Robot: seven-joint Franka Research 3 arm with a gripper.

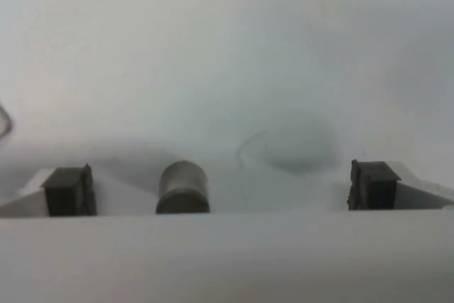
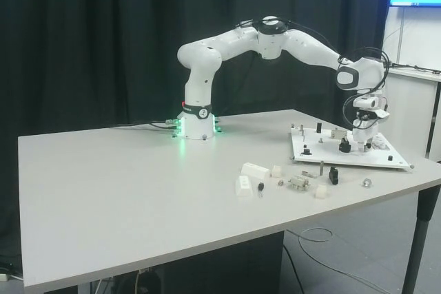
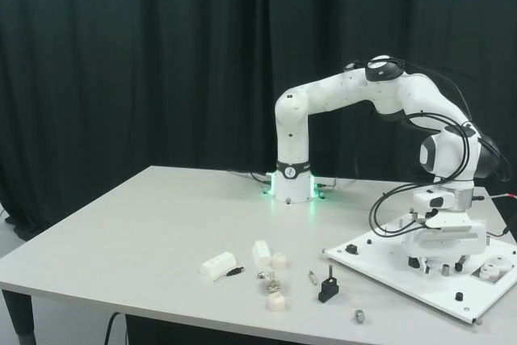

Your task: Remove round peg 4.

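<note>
1. My hand [image 1: 220, 188] is spread wide, low over the white board [image 2: 377, 158].
2. The peg [image 1: 183, 186] stands in the lower middle of the wrist frame, nearer one finger [image 1: 69, 191].
3. It looks stiff, light and smooth; I should pinch its round sides.

Black curtain [image 3: 161, 62] behind; grey table [image 2: 124, 184]
</note>
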